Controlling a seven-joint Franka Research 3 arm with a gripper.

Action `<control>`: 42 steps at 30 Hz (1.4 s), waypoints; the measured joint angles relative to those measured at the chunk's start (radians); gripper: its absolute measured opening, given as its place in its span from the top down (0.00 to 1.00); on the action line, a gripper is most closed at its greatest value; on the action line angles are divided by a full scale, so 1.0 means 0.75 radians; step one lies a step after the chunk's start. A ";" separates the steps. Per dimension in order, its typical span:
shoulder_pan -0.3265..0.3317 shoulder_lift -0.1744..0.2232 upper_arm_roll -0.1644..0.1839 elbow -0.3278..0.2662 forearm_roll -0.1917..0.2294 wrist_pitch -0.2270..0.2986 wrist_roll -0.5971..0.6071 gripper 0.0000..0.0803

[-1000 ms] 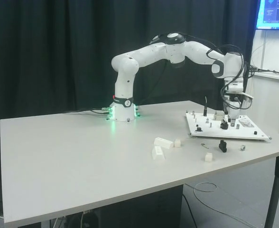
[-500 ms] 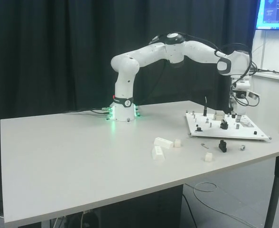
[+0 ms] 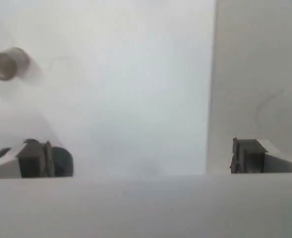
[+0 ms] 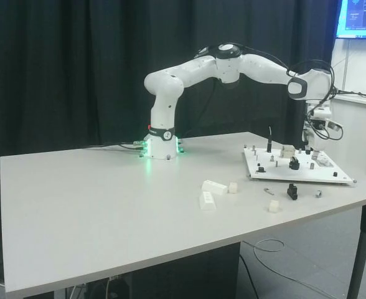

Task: Remove round peg 4.

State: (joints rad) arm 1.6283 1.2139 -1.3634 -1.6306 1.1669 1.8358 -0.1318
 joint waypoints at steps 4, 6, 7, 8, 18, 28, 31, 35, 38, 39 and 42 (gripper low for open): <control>0.020 0.003 0.012 0.001 -0.006 0.011 0.015 0.00; 0.028 0.005 0.019 0.003 -0.007 0.018 0.026 0.00; 0.032 0.006 0.023 0.005 -0.007 0.021 0.034 0.00; 0.035 0.007 0.028 0.008 -0.008 0.024 0.041 0.00; 0.038 0.011 0.089 0.071 -0.008 0.055 0.099 0.00; 0.037 0.028 0.118 0.097 -0.033 0.092 0.124 0.00; 0.037 0.034 0.127 0.098 -0.045 0.104 0.126 0.00; 0.035 0.035 0.146 0.098 -0.054 0.114 0.133 0.00; 0.033 0.035 0.160 0.098 -0.054 0.121 0.139 0.00; 0.032 0.035 0.164 0.098 -0.054 0.122 0.140 0.00; 0.032 0.035 0.173 0.098 -0.054 0.124 0.142 0.00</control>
